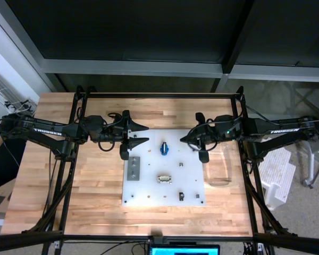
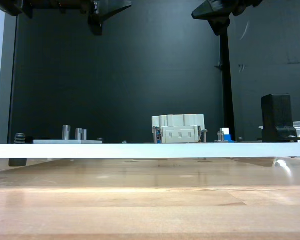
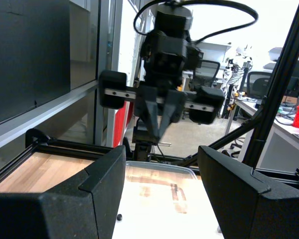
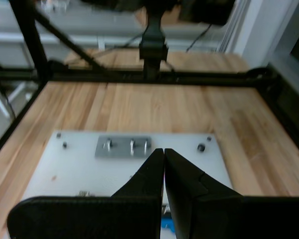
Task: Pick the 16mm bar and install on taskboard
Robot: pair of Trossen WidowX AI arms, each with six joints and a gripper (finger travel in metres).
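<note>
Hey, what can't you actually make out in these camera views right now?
16mm bar: not identifiable in any view; board parts are too small in the high view.
Contents of the clear bin: washed out in the left wrist view.
The low view's top edge cuts off the left gripper, open above the taskboard's far-left corner, and the right gripper, shut above its far-right part.

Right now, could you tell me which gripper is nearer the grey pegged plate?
Left. The left gripper hovers open just beyond the grey pegged plate; the right gripper, shut, hovers over the board's far right.
</note>
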